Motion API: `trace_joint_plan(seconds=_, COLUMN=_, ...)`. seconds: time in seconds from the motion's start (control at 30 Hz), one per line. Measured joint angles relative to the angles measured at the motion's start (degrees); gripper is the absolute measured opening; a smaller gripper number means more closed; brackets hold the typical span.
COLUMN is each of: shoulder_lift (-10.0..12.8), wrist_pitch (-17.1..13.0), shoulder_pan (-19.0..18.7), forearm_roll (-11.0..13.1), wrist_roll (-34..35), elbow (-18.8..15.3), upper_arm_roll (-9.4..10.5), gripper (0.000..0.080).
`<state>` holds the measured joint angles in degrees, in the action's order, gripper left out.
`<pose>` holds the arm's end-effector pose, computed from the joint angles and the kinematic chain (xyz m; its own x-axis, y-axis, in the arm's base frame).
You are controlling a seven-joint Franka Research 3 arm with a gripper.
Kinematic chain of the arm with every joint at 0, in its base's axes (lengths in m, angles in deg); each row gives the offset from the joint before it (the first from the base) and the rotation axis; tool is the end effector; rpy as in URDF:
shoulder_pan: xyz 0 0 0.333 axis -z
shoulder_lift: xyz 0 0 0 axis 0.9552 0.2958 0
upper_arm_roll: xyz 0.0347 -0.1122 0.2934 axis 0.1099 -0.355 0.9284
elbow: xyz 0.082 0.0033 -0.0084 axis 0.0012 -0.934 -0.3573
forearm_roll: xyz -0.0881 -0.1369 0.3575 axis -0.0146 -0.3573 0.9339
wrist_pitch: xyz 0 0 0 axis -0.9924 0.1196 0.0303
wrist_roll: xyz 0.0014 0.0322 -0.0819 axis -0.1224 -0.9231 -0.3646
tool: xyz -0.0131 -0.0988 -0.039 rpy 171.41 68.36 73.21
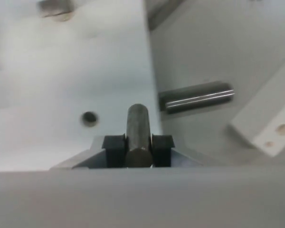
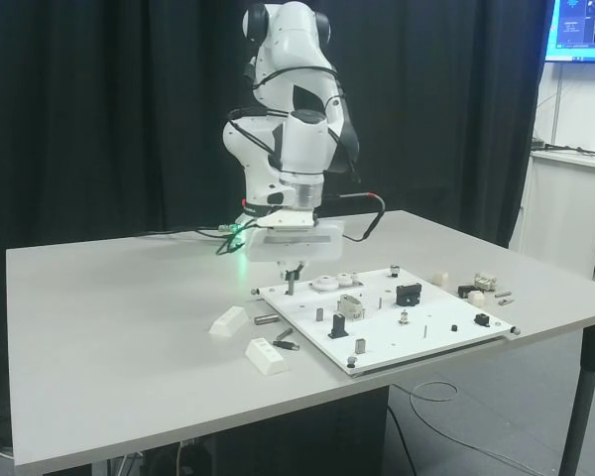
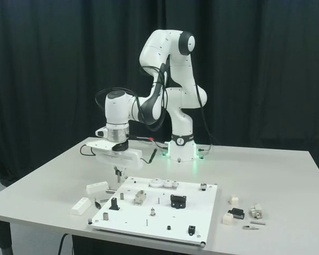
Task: Place round peg 3.
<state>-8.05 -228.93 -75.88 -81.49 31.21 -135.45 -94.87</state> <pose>0.5147 -0.1654 0.2657 0.5764 -0.8170 0.0178 -0.8157 -0.5739 0.0730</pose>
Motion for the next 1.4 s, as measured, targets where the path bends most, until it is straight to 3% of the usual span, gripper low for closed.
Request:
trace_joint_plan(seconds=0.47, shoulder_lift=3.3, wrist_pitch=-2.9, shoulder_pan=0.5, forearm_roll=-1.1, wrist_roll=-2.7, elbow=3.1, upper_arm_roll=-3.77, gripper=0.0113)
trace_joint_plan(seconds=0.97, shoulder_lift=9.2, wrist_pitch=-5.2, shoulder_pan=2.1, forearm_roll=0.5, wrist_roll=-6.1, elbow=8.0, upper_arm_roll=-3.90, gripper=0.0113)
trace_joint_plan(seconds=1.37, shoulder_lift=12.4, wrist_pitch=-5.2, shoulder_pan=2.9, forearm_roll=2.3, wrist_roll=-7.9, elbow=10.7, upper_arm_roll=-3.89, gripper=0.0113)
trace_joint_plan(seconds=1.4, shoulder_lift=12.6, wrist_pitch=-5.2, shoulder_pan=3.0, forearm_roll=2.5, wrist_roll=-8.0, elbow=10.8, upper_arm_roll=-3.89, gripper=0.0220)
